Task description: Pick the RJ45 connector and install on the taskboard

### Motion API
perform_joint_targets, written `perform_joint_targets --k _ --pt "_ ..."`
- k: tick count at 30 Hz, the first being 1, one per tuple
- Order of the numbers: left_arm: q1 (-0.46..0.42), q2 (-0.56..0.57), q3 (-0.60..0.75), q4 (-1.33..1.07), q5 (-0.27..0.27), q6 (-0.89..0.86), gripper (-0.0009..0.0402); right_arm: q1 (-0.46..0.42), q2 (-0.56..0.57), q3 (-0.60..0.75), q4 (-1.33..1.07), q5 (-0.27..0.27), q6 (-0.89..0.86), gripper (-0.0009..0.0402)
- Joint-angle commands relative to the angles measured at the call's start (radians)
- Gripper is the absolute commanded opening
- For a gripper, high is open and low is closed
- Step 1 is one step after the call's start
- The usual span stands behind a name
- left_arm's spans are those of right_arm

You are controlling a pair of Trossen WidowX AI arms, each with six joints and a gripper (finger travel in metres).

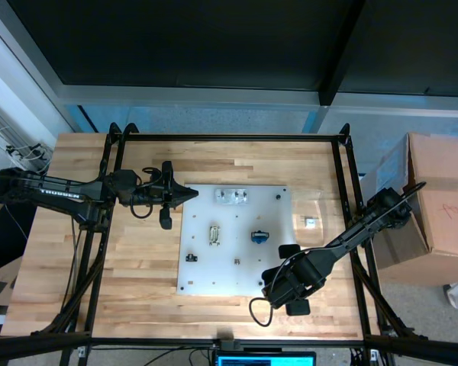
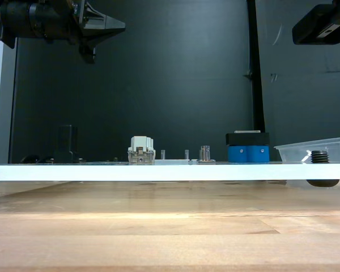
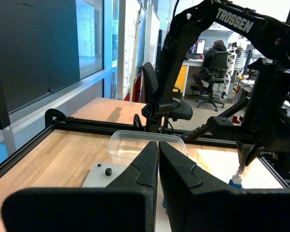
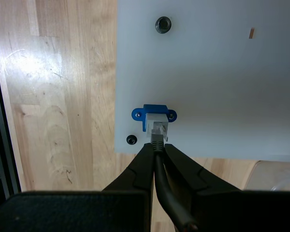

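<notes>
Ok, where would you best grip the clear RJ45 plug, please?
By the black cable behind the clear RJ45 plug, from the cable end, as the right gripper holds it above the white board, nose free. Left gripper hovers shut over the board's left edge.

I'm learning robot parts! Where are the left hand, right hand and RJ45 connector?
left hand (image 1: pixel 192 194), high view, shut fingertips at left edge of board (image 1: pixel 229 268).
right hand (image 4: pixel 155 145), right wrist view, fingertips shut on connector's rear.
RJ45 connector (image 4: pixel 158 129), right wrist view, clear body at blue seat (image 4: pixel 152 110).

Robotics lab: office chair (image 3: pixel 170 107), seated worker (image 3: pixel 213 50) at a desk, frame-edged wooden bench (image 1: pixel 137 259).
</notes>
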Motion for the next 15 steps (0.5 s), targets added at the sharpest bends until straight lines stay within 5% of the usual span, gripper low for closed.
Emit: perform_joint_targets --k 1,15 --pt "0.0 0.0 0.0 0.0 0.0 0.0 0.0 0.0 0.0 0.0 0.002 0.002 0.0 0.0" --pt "0.0 0.0 0.0 0.0 0.0 0.0 0.0 0.0 0.005 -0.021 0.017 0.004 0.001 0.0"
